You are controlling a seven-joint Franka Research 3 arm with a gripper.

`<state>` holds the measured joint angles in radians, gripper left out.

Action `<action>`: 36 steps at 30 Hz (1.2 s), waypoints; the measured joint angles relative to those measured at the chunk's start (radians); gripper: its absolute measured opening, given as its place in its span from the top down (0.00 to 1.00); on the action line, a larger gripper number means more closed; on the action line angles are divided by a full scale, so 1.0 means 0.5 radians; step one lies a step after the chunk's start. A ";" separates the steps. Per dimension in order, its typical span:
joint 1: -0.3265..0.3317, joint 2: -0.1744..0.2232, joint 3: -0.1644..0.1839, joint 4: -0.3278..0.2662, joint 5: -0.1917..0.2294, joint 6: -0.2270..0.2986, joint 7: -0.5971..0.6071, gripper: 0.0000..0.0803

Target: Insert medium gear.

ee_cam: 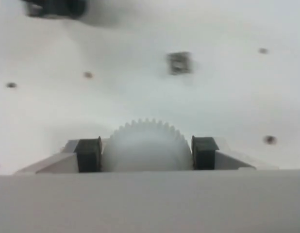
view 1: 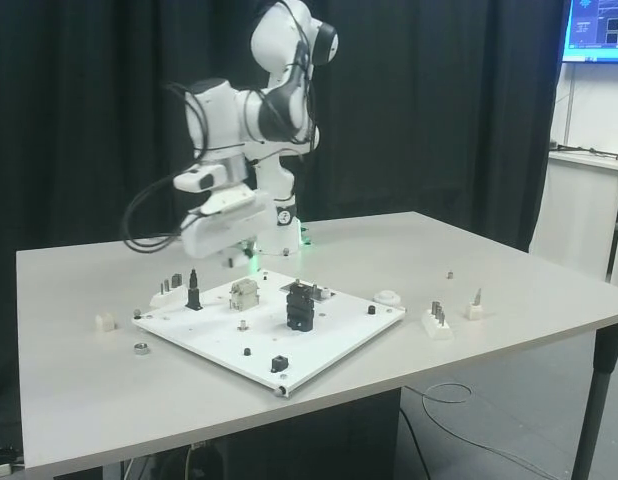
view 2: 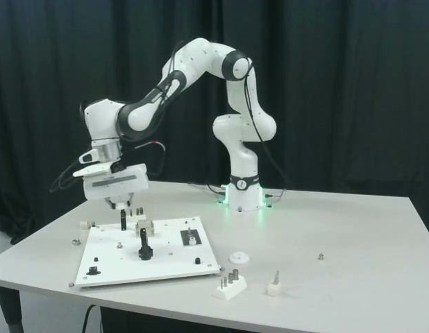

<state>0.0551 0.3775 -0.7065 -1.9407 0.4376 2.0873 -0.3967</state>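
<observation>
The gripper [ee_cam: 147, 153] is pinching the white medium gear [ee_cam: 147, 145] between its fingertips, hovering above the white board [ee_cam: 213, 92]; a misaligned descent risks jamming it off the shaft.

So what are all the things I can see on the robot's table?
gear: one, white, held between the fingers above the board
board: one, white, flat on the table, with small black and grey parts standing on it
round disc: one, white, on the table beside the board
peg holder: one, white, near the table's front edge, with grey pegs
small block: one, white, next to the peg holder, with one pin
table: one, grey
arm: one, white, bolted to the table
gripper: one, black fingers shut on the gear
</observation>
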 joint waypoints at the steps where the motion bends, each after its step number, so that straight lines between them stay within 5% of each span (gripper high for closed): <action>1: 0.020 -0.005 0.000 -0.003 -0.015 -0.016 0.029 0.51; 18: 0.391 -0.136 0.002 -0.270 -0.194 -0.051 0.462 0.51; 36: 0.677 -0.322 0.006 -0.678 -0.316 0.322 0.691 0.51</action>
<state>0.3935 0.2165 -0.7035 -2.2795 0.2794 2.2481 -0.0510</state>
